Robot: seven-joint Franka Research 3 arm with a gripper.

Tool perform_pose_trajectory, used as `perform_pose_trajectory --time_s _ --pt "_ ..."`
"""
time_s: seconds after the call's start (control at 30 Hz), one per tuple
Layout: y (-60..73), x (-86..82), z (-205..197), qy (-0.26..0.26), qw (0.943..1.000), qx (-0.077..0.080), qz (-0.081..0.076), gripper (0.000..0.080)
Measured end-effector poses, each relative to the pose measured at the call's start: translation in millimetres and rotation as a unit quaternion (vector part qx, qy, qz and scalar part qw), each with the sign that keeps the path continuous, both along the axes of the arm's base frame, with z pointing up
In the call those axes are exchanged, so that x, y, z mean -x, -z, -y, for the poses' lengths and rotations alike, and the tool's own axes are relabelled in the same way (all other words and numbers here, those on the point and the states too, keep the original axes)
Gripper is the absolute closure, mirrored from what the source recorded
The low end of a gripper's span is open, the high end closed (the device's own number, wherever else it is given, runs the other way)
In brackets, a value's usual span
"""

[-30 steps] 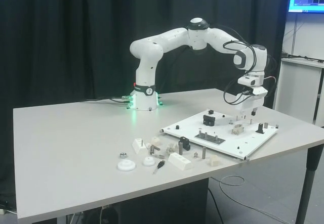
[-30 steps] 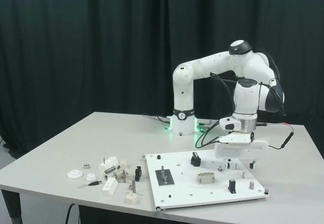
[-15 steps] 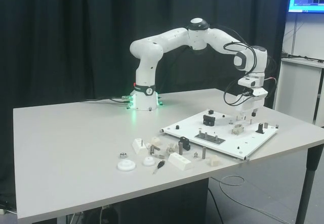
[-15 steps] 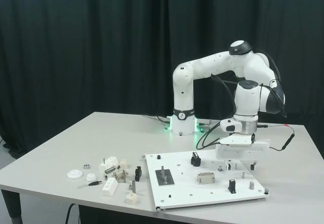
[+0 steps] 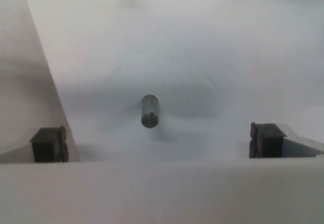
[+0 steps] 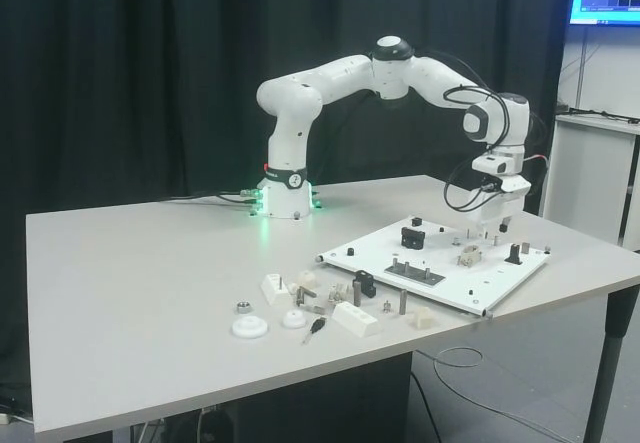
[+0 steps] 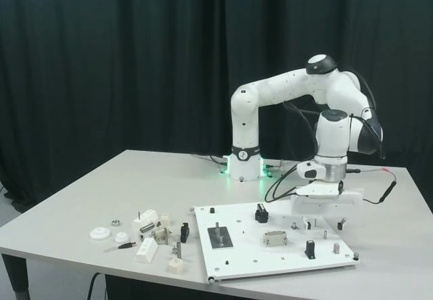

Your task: Remove round peg 2.

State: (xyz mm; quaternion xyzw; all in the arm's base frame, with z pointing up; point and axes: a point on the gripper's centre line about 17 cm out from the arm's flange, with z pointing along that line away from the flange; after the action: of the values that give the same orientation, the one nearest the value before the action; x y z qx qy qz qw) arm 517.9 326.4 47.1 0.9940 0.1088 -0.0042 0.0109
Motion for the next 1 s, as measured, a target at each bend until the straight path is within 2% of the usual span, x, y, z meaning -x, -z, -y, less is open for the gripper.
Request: perform_pose_trajectory --time_s 1.0 --pt "12.8 -4.9 -8.9 0.009 0.9999 -0.001 0.005 0.0003"
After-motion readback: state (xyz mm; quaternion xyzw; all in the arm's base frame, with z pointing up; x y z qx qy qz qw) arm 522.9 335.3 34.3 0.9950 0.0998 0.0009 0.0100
